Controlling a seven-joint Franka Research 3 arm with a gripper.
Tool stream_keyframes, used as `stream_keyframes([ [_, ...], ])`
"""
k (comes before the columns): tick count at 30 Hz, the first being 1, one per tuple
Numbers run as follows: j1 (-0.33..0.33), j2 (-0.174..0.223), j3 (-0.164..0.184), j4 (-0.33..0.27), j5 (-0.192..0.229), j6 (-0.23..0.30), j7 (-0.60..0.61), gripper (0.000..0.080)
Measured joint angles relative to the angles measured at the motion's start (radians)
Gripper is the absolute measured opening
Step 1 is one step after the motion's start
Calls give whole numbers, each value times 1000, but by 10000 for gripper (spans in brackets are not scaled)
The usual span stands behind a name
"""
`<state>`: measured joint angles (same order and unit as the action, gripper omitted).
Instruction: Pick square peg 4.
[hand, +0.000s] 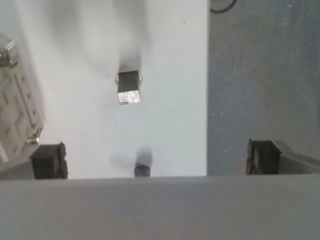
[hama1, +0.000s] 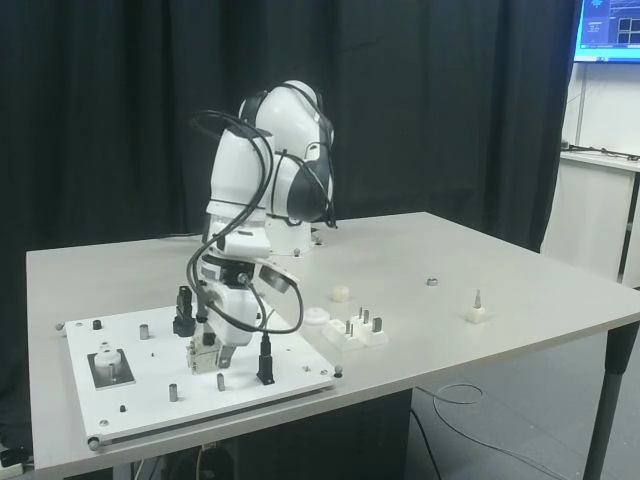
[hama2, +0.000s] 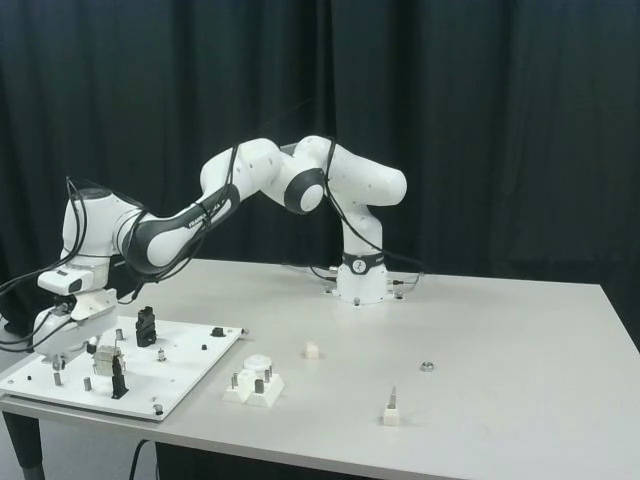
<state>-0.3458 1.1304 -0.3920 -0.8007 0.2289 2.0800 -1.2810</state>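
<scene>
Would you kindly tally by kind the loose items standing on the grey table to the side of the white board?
Small white round pieces: 2, one and another
White blocks holding upright pins: 2, one and another
Small grey ring: 1
Total: 5
</scene>
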Motion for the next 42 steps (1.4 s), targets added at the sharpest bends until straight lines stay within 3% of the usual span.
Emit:
stream_keyframes([
  [9,9,-12,2,7,1,-10,32,800],
  [30,32,-61,-2,7,0,-61,261,800],
  [35,34,-78,-7,7,0,-96,356,800],
  [42,45,-110,-7,7,1,-189,475,800],
])
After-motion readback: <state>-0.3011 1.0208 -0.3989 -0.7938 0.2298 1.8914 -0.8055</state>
